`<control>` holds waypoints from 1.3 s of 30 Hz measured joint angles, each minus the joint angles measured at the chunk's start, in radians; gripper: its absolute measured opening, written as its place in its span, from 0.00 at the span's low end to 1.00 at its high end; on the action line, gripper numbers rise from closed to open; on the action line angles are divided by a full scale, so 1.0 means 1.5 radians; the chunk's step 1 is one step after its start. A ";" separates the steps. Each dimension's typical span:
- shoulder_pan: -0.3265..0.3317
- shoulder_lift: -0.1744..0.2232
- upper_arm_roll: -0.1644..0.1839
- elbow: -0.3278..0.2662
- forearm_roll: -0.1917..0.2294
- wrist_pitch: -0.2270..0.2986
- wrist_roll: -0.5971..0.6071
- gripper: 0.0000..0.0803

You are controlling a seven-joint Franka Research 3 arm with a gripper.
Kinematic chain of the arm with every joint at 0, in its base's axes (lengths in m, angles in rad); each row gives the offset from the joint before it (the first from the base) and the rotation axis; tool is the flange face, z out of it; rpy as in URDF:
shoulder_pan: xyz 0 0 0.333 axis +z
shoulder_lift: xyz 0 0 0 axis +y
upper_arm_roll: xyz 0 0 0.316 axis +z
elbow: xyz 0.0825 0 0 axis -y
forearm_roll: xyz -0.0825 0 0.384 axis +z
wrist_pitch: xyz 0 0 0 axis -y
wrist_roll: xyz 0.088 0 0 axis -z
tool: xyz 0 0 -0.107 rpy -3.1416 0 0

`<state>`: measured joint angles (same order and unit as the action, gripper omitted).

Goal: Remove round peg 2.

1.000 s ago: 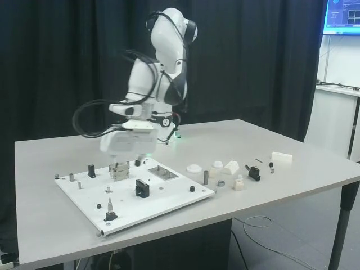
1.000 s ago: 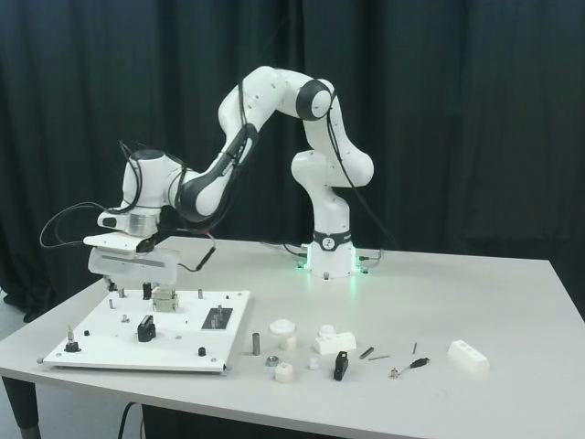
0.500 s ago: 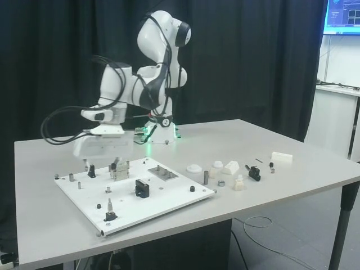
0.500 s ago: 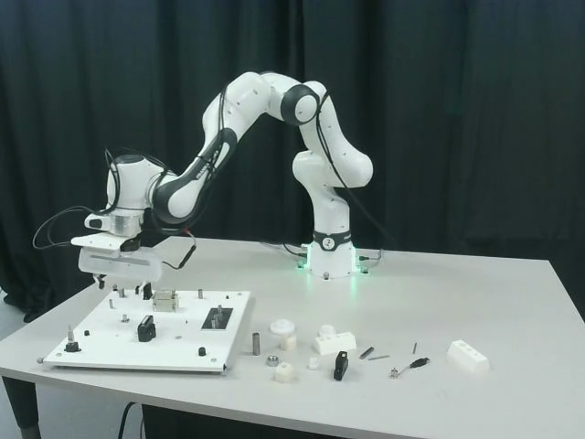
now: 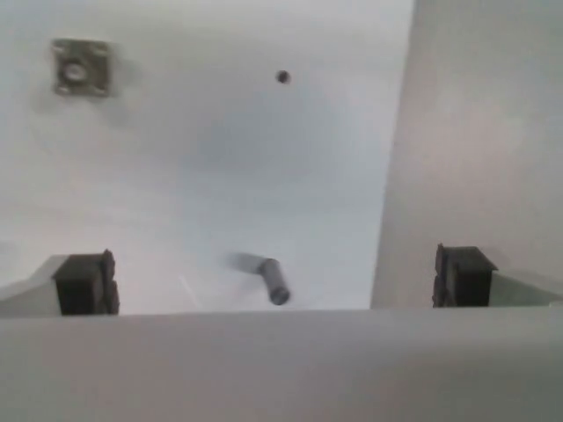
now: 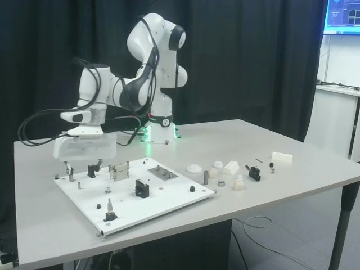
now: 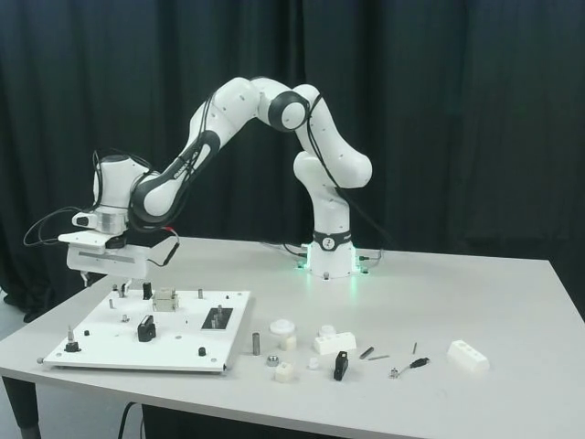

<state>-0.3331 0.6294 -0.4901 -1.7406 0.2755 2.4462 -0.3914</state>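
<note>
A short grey round peg (image 5: 274,281) stands on the white board (image 5: 220,158), close to the board's edge. My gripper (image 5: 273,280) is open, with one black fingertip (image 5: 84,283) on each side of the peg and a wide gap to each. In the first room view the gripper (image 6: 83,166) hangs low over the board's (image 6: 169,197) far left corner, where two small grey pegs (image 6: 71,176) stand. The second room view shows the gripper (image 7: 114,285) above the same corner of the board (image 7: 183,352). Nothing is held.
On the board stand a metal block (image 6: 119,169), a black clamp (image 6: 141,188) and other small posts. Loose white parts (image 6: 230,167) and a white block (image 6: 282,157) lie on the grey table to the board's right. The arm's base (image 6: 160,121) is behind the board.
The arm has swung left from above the metal block to the board's far left corner. The gripper now hangs over the small pegs there.
</note>
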 joint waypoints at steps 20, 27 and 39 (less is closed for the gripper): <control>-0.045 0.070 0.000 0.073 0.061 -0.088 -0.049 1.00; -0.051 0.078 0.000 0.074 0.075 -0.094 -0.062 1.00; -0.055 0.088 0.000 0.077 0.085 -0.106 -0.069 1.00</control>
<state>-0.4151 0.7615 -0.4900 -1.6256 0.4030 2.2878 -0.4954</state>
